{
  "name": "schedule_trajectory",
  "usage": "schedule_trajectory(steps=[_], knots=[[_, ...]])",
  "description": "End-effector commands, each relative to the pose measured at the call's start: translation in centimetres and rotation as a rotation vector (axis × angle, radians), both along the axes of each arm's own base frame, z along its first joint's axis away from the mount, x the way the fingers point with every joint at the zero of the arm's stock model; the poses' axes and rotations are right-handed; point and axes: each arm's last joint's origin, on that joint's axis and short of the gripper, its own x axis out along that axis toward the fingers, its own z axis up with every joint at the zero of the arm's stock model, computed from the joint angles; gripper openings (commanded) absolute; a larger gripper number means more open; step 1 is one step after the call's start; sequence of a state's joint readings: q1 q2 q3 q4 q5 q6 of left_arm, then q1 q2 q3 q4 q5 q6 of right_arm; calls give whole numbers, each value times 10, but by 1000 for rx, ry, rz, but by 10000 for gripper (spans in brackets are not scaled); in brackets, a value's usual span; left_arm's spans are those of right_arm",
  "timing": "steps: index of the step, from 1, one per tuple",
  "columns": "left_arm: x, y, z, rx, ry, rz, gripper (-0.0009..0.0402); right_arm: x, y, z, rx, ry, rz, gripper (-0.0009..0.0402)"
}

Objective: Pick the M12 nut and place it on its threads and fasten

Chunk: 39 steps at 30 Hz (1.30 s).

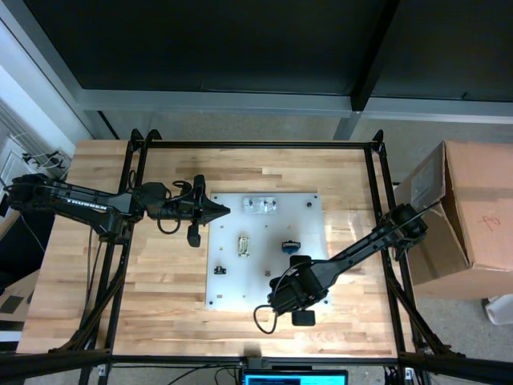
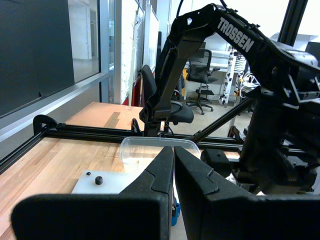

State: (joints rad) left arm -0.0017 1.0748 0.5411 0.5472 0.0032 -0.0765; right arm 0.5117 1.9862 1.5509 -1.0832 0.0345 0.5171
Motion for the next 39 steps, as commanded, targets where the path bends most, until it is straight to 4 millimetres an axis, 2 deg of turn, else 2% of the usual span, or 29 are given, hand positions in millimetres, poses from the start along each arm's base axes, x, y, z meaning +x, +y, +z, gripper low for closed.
schedule_trajectory(steps=[1,16,24,39], knots=[[0,0,0,0,0,0,0,-1,-1,-9,0,-6,0,-3],[0,0,0,0,0,0,0,-2,-2,-14,-10,-8,-4,0],[0,0,0,0,0,0,0,-3,6,-14,226,84,67,0],[0,0,0,0,0,0,0,-5,-6,-8,-56,-15,4,0]])
